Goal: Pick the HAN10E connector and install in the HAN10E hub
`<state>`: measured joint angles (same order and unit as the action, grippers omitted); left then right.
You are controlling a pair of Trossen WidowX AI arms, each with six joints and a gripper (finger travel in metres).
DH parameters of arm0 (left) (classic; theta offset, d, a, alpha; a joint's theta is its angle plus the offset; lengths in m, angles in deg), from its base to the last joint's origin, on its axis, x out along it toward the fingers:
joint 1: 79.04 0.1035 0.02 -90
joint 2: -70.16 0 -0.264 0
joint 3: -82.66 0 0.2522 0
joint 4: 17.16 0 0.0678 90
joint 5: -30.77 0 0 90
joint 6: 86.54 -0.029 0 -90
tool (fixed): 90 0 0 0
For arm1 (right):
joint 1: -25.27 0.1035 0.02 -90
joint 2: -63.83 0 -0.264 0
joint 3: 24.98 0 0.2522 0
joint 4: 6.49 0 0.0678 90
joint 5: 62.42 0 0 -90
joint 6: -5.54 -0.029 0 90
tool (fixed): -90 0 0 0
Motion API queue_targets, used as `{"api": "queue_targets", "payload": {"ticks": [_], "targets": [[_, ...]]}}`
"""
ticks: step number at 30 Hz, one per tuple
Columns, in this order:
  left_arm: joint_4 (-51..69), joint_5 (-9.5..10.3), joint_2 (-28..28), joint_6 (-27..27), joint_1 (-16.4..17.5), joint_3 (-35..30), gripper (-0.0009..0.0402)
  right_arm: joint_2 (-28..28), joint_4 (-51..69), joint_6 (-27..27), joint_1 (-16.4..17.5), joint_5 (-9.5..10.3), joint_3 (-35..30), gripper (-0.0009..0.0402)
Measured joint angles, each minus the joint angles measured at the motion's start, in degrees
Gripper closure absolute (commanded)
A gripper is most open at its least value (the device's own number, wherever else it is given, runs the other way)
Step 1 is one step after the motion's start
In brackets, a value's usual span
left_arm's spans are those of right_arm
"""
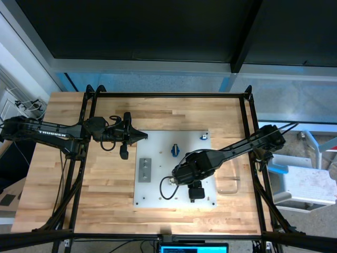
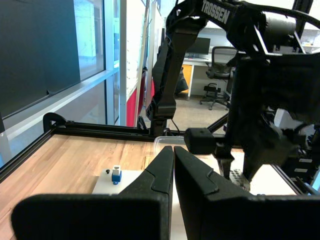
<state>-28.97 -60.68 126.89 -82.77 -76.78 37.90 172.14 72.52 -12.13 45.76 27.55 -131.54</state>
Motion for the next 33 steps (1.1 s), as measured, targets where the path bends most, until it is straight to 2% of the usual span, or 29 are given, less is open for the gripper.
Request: {"api": "queue_targets", "payload": {"ticks": [16, 23, 33], "targets": [[0.0, -0.02, 0.0, 0.0, 0.0, 0.0, 0.0393, 10.1, 0.5, 1.8, -2.1, 0.11, -10.9, 0.037], [0.0, -0.02, 0.0, 0.0, 0.0, 0.0, 0.0393, 12.2, 0.6, 1.9, -2.5, 0.09, -12.8, 0.037], [0.0, -0.02, 0.0, 0.0, 0.0, 0.0, 0.0393, 12.3, 0.3, 1.9, -2.8, 0.07, -12.9, 0.037]]}}
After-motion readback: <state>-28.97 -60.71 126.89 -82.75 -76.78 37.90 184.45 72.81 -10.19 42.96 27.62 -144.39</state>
